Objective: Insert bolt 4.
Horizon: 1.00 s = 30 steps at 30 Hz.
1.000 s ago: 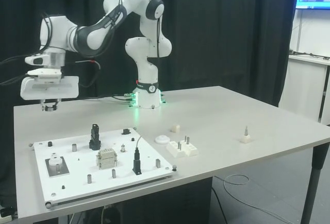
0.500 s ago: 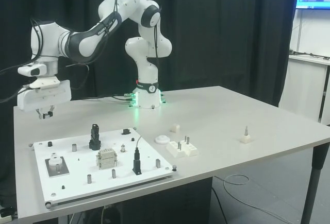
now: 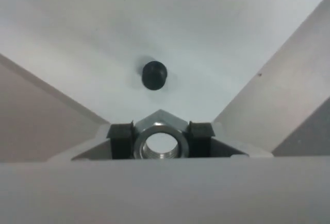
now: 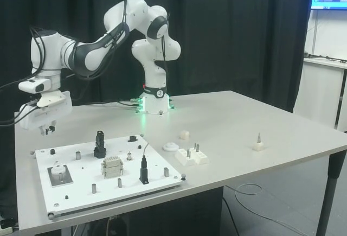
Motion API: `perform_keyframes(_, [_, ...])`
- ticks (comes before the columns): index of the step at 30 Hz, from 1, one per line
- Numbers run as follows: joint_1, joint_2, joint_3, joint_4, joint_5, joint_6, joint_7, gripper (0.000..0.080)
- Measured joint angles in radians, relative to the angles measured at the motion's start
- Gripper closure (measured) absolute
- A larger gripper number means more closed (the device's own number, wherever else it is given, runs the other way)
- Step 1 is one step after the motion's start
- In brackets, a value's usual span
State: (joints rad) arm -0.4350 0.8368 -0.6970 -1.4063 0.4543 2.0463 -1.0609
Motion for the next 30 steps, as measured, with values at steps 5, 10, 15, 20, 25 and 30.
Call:
perform_keyframes(5, [-0.005, 0.022, 0.0, 0.025, 0.0, -0.001, -0.035, 0.0578])
perform_keyframes(10, [-0.01, 0.027, 0.007, 0.03, 0.004, -0.001, -0.066, 0.0578])
perform_keyframes(15, [-0.018, 0.027, 0.019, 0.03, 0.016, -0.001, -0.086, 0.0578])
perform_keyframes(20, [-0.03, 0.027, 0.033, 0.03, 0.028, -0.001, -0.109, 0.0578])
perform_keyframes(25, [-0.044, 0.029, 0.042, 0.03, 0.05, -0.001, -0.135, 0.0578])
perform_keyframes(30, [-0.058, 0.033, 0.052, 0.03, 0.063, -0.002, -0.155, 0.0578])
